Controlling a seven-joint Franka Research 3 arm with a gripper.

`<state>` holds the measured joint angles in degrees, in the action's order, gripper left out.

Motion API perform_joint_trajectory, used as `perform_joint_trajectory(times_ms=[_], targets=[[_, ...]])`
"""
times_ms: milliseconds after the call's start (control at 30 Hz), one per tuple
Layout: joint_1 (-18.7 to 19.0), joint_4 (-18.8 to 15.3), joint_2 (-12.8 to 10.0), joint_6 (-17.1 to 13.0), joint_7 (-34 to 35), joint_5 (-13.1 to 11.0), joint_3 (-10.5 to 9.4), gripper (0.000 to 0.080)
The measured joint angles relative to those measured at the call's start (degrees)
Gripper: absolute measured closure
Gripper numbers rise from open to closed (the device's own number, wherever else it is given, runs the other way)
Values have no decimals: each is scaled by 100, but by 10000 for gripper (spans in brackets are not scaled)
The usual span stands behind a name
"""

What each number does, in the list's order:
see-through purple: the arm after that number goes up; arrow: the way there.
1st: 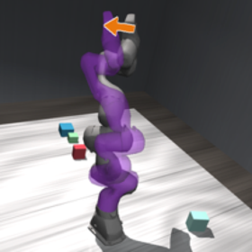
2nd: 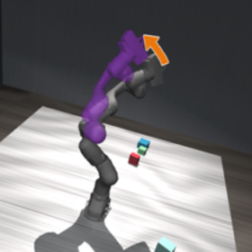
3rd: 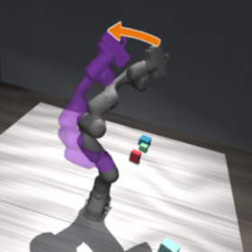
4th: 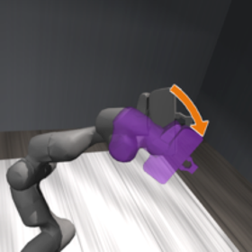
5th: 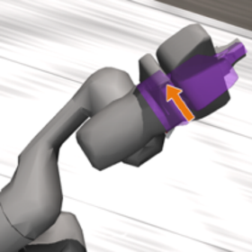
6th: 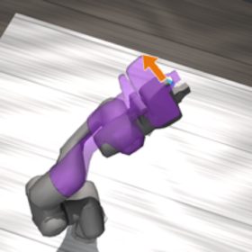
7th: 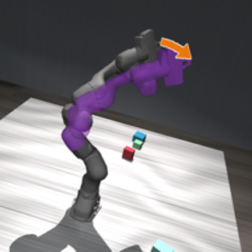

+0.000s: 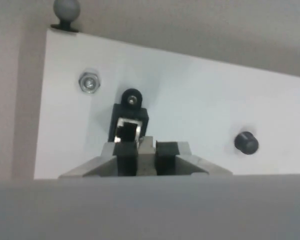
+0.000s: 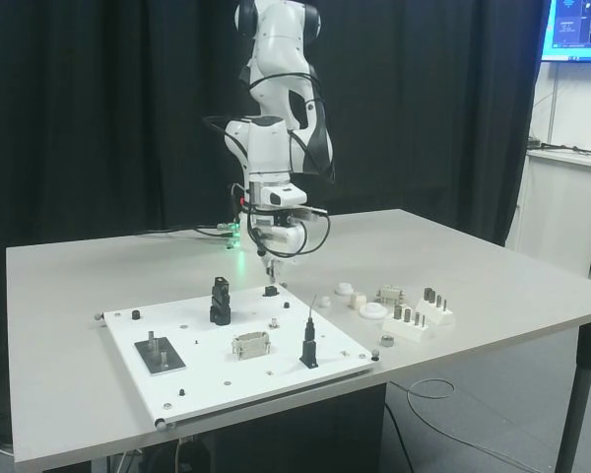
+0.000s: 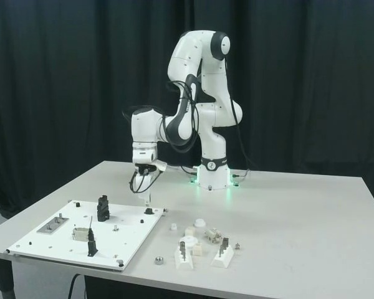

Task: Place Ethernet.

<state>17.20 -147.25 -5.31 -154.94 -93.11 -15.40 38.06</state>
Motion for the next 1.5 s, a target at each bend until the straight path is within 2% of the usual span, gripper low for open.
perform_joint_trajectory(times_ms=[333, 933, 1500], targets=[[-18, 16, 231, 29, 0, 26, 7, 729], [-71, 56, 643, 61, 121, 247, 8, 729], [-100, 91, 759, 196, 566, 634, 2, 729]])
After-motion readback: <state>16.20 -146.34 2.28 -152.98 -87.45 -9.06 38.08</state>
